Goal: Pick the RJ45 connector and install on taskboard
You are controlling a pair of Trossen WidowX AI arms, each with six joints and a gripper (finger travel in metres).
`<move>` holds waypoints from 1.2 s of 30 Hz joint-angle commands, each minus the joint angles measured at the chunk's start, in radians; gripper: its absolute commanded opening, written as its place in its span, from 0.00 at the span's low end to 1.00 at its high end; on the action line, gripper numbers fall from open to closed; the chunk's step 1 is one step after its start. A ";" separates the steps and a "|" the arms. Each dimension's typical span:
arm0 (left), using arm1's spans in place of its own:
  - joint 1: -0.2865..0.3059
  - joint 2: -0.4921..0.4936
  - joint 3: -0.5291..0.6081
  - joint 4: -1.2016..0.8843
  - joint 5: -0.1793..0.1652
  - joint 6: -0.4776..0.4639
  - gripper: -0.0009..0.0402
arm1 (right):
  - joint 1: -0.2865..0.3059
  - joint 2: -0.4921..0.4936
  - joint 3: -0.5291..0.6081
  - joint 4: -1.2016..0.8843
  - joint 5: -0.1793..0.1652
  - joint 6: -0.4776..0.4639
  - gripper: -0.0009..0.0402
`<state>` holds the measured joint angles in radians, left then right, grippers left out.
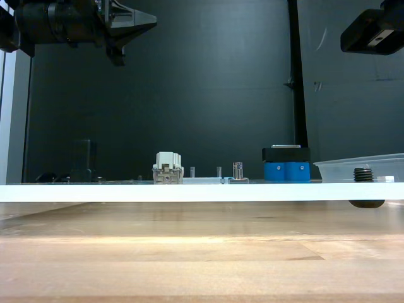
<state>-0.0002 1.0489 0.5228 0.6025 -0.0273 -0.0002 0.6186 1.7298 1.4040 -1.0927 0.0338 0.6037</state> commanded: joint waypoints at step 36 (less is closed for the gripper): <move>0.000 0.000 0.000 0.000 0.000 0.000 0.02 | 0.013 -0.002 -0.033 0.033 0.010 -0.009 0.02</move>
